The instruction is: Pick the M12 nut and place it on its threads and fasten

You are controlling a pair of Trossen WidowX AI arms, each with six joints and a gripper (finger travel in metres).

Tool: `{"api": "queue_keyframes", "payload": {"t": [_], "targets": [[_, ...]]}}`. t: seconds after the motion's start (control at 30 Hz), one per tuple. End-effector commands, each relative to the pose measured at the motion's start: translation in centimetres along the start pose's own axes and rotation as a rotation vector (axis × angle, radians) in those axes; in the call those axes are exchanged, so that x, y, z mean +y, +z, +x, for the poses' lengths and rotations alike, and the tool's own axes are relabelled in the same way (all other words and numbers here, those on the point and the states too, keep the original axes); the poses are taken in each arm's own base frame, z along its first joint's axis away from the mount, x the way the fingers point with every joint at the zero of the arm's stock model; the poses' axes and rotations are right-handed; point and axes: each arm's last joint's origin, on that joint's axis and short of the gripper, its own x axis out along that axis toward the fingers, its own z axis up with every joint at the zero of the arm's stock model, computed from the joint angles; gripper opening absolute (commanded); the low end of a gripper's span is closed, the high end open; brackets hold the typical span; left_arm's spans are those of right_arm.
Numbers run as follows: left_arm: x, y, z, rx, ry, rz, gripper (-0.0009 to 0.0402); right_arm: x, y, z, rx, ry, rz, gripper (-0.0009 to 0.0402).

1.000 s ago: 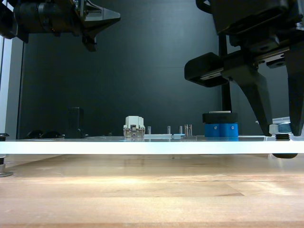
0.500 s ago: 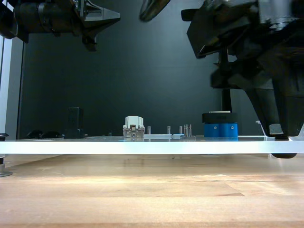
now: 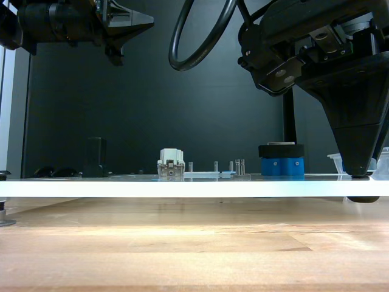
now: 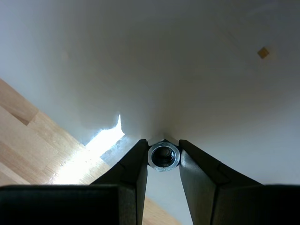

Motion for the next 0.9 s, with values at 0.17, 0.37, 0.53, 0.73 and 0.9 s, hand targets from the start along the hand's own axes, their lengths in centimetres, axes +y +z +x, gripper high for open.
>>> {"api": "queue_keyframes", "payload": {"t": [0.17,0.37,0.53,0.73,0.9], "targets": [[0.0,0.0,0.0,0.0,0.0,0.0,0.0,0.0,0.0,-0.1,-0.008,0.003,0.019,0.0035],[0.0,0.0,0.0,0.0,0.0,0.0,0.0,0.0,-0.1,-0.2,-0.008,0.007,0.018,0.0087],[0.0,0.0,0.0,0.0,0.0,0.0,0.0,0.0,-0.1,-0.4,-0.01,0.014,0.017,0.0135],[0.0,0.0,0.0,0.0,0.0,0.0,0.0,0.0,-0.1,-0.8,-0.01,0.026,0.014,0.0187],[0.0,0.0,0.0,0.0,0.0,0.0,0.0,-0.1,-0.2,-1.5,-0.014,0.04,0.005,0.0214]]}}
